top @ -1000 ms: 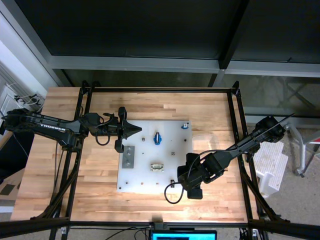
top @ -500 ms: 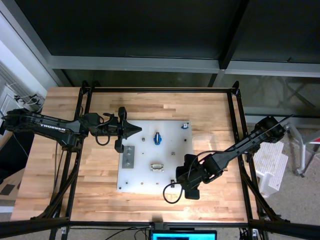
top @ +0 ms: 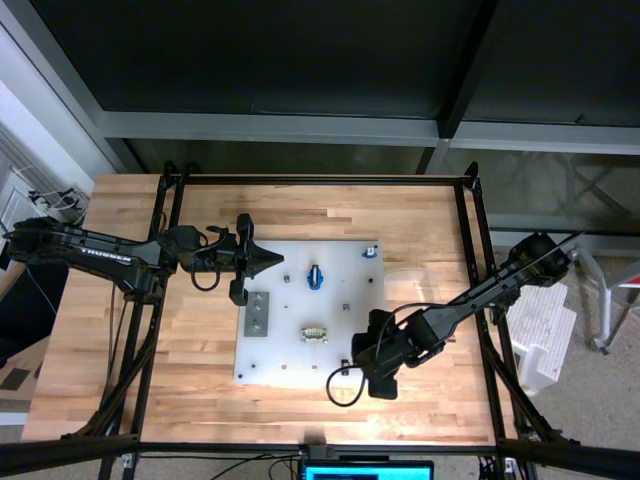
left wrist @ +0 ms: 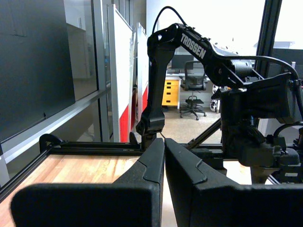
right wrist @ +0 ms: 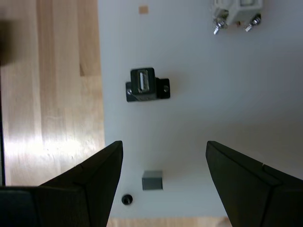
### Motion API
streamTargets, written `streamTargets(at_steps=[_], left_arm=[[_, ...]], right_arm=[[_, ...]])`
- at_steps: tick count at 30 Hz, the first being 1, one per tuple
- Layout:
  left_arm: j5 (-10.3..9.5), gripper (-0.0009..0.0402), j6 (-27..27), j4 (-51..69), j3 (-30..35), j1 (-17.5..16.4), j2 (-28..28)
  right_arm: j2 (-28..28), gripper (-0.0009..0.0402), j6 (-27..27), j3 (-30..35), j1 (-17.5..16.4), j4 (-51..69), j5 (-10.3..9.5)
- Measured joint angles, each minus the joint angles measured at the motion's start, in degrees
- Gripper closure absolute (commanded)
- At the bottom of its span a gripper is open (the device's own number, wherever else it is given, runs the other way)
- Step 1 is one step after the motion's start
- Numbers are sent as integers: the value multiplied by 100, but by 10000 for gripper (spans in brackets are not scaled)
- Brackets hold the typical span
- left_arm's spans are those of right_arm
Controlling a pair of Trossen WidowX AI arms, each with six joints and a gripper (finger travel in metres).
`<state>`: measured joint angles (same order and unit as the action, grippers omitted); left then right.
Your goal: Remove the 16mm bar from the taskboard and place in the container
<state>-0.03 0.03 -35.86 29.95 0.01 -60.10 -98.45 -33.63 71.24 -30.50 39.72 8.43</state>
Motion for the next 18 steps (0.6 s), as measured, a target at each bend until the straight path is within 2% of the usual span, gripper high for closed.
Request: streamTargets(at_steps=[9,18], left_arm=[[0,393,0,0,-2,0,0],[0,393,0,4,0,0,0]], right_arm=[[-699,148,59,90,-13,-157,-52],[-791,152,101,103,-31,-146,-66]])
